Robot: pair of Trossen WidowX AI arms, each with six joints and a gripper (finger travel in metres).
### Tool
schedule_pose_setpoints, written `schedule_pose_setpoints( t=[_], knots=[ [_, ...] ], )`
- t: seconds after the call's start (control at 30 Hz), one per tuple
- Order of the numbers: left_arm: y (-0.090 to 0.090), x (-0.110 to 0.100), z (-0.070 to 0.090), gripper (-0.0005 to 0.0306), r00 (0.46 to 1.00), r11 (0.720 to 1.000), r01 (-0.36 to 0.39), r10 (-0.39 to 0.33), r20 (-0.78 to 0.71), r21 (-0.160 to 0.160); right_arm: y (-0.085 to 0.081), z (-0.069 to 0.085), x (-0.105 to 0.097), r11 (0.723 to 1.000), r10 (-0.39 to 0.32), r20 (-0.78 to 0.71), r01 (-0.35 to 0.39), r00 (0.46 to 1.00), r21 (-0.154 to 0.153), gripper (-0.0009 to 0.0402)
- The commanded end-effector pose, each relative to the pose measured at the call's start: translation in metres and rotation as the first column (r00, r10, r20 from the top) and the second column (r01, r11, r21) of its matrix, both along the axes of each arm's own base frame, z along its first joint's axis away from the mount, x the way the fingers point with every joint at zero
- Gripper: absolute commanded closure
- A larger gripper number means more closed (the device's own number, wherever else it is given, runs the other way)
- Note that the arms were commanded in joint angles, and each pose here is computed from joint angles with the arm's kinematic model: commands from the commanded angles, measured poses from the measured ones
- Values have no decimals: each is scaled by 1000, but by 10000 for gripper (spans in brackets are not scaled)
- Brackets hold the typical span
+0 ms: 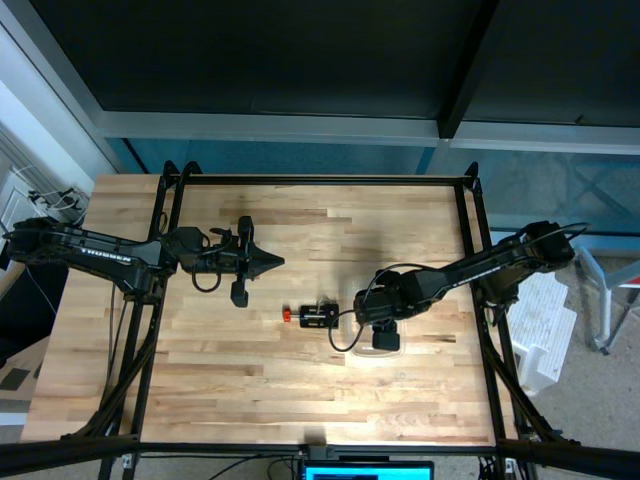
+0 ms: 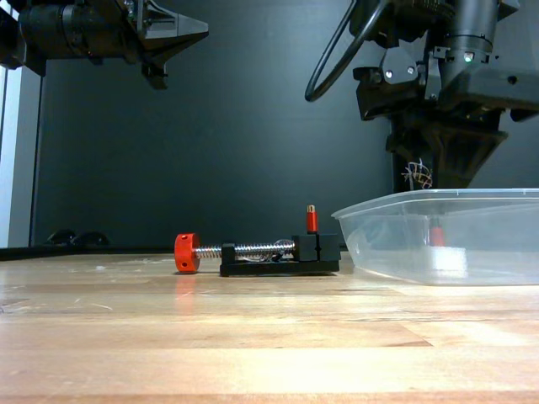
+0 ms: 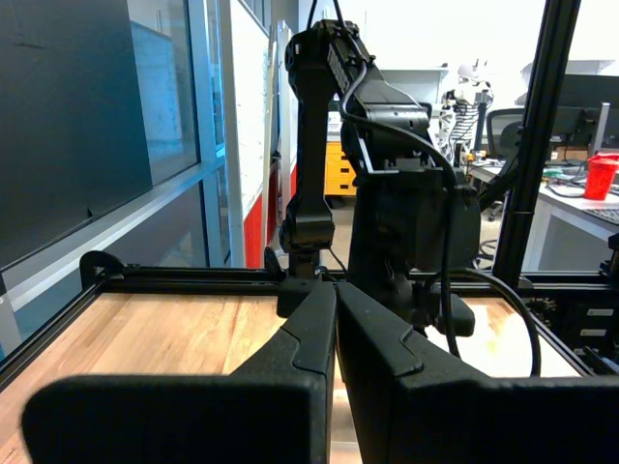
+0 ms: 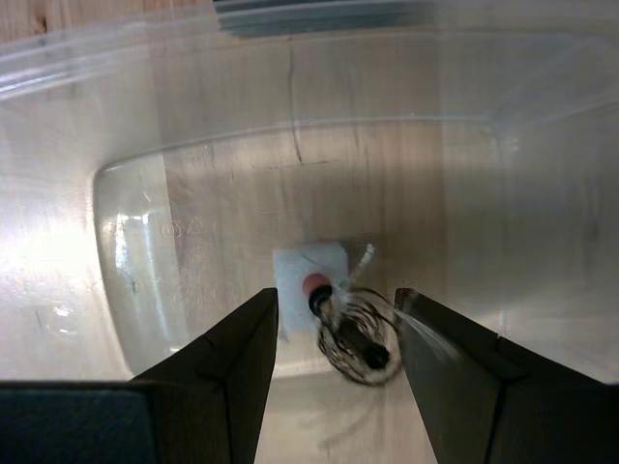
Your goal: Pick the rca connector and install on the hub
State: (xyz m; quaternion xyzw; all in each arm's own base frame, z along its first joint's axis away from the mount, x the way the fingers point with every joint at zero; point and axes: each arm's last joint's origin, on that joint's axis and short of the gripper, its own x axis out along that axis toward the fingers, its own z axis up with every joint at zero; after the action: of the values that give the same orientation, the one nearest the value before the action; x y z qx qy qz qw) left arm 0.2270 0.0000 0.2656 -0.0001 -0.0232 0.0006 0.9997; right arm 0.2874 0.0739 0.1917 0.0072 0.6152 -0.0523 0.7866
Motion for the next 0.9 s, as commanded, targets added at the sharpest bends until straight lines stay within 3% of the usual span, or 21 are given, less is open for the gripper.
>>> schedule_pose_setpoints(
  t=[0.03, 0.63, 0.9],
  knots=[
    [0, 0, 0, 300, 1000, 1000, 0, 0, 0, 0, 1, -4, 0, 1000, 3, -10, -3, 1000, 1, 228],
    [0, 0, 0, 300, 1000, 1000, 0, 0, 0, 0, 0, -16, -3, 1000, 4, 8, -4, 1000, 5, 230],
    [0, 0, 0, 300, 1000, 1000, 0, 0, 0, 0, 1, -17, -3, 1000, 5, 13, -5, 1000, 7, 288]
  ],
)
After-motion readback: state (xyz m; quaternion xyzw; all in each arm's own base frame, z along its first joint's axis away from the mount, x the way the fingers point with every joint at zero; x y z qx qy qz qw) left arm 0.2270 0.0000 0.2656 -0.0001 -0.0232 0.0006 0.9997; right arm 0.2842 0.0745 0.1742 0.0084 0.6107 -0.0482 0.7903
